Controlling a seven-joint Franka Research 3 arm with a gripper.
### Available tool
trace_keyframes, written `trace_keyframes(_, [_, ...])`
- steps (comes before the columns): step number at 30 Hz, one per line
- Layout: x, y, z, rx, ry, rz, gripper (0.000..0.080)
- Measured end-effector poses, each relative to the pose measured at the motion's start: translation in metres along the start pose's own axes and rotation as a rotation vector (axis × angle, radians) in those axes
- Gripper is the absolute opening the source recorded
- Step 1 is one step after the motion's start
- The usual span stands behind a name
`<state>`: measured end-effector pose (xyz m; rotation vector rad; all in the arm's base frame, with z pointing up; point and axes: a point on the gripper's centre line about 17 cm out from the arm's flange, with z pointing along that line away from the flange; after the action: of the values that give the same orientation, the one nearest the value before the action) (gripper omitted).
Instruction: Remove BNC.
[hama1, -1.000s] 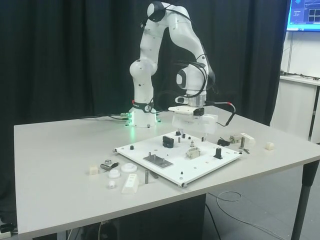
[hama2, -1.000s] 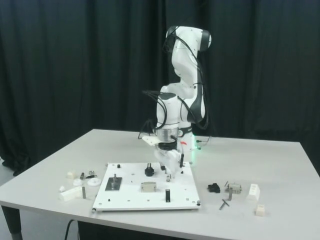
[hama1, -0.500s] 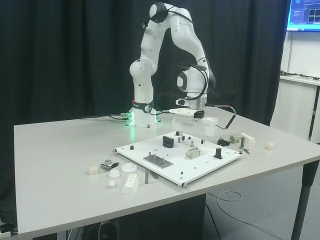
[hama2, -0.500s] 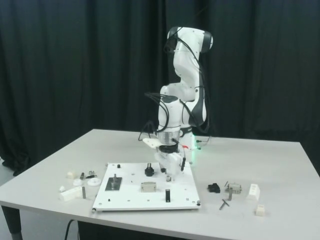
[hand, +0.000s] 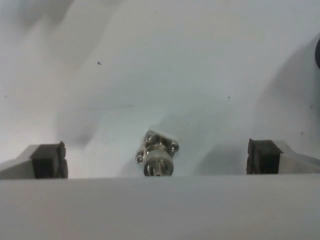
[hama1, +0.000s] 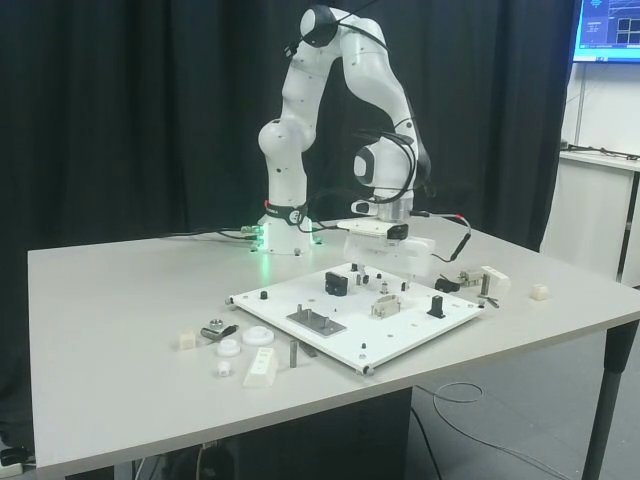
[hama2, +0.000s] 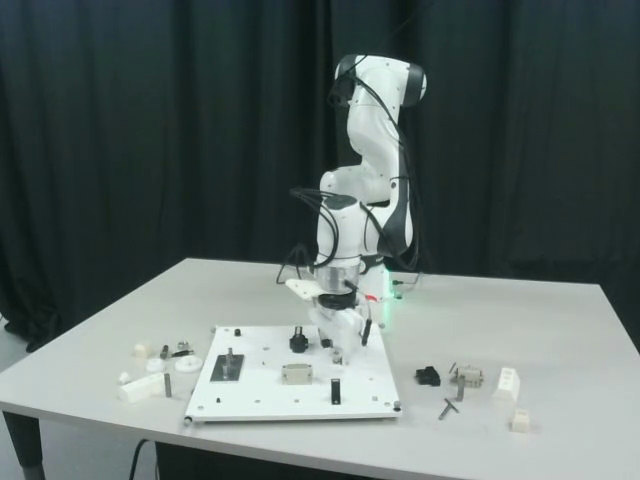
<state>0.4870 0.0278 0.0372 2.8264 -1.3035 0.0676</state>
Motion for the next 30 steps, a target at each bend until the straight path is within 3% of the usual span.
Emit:
trace_keyframes(14, [-0.0008,-0.0018,0.0038,0.001,0.003,-0.024,0.0800])
trace_keyframes(15, [-0.0011,-0.0021,0.0040,0.002,0.002,-0.024,0.0542])
trace_keyframes(19, [-0.0017,-0.0028,0.0047,0.003,0.000,-0.025,0.0542])
trace_keyframes(20, [-0.0018,-0.0029,0.0048,0.004,-0.001,-0.025,0.0368])
trace_keyframes(25, [-0.0023,-0.0025,0.0056,0.003,-0.003,-0.025,0.0368])
trace_keyframes(26, [-0.0022,-0.0009,0.0062,0.000,-0.005,-0.026,0.0192])
trace_keyframes(30, [-0.0024,-0.0001,0.0054,-0.002,-0.006,-0.032,0.0192])
